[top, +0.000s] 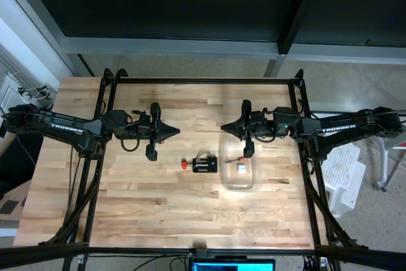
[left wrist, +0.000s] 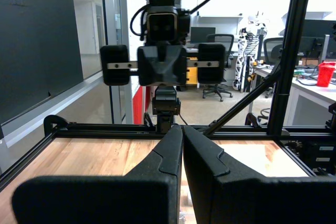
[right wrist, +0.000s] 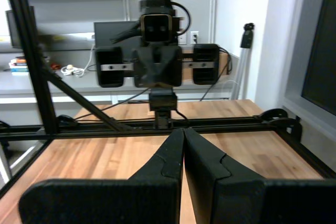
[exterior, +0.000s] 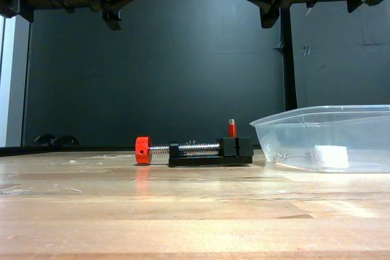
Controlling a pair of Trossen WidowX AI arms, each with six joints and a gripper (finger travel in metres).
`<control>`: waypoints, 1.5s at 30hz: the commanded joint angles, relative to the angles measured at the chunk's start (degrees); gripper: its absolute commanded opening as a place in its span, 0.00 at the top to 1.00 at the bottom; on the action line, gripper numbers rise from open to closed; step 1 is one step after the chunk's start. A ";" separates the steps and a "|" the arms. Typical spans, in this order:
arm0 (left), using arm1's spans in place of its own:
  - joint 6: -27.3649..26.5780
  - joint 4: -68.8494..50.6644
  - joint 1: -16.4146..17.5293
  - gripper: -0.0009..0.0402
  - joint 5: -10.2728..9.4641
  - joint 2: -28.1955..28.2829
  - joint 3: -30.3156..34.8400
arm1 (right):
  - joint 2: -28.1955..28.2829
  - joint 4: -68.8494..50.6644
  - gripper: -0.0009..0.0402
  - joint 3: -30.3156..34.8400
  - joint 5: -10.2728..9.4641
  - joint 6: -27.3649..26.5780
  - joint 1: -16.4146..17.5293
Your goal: Remove the RCA connector from the receptacle and place in the container
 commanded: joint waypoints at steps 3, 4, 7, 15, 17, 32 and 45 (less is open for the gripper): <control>0.00 0.02 0.00 0.98 0.00 0.02 0.00 | 0.02 -0.02 0.98 -0.02 -0.22 -0.07 -0.33; 0.00 0.02 0.00 0.98 0.00 0.02 0.00 | 0.02 -0.02 0.98 -0.04 -0.22 -0.07 -0.33; 0.00 0.02 0.00 0.98 0.00 0.02 0.00 | 0.02 -0.04 0.98 -0.13 -0.22 -0.13 -0.35; 0.00 0.02 0.00 0.98 0.00 0.02 0.00 | 0.02 0.02 0.98 -0.15 -0.20 -0.09 -0.24; 0.00 0.02 0.02 0.98 0.00 0.02 0.00 | 0.04 0.31 0.98 -0.13 -0.20 -0.09 -0.20; 0.00 0.02 0.00 0.98 0.00 0.02 0.00 | 0.04 0.79 0.98 -0.44 -0.22 -1.07 -0.04; 0.00 0.02 0.02 0.98 0.00 0.02 0.00 | 0.04 0.76 0.98 -0.44 -0.22 -1.03 0.07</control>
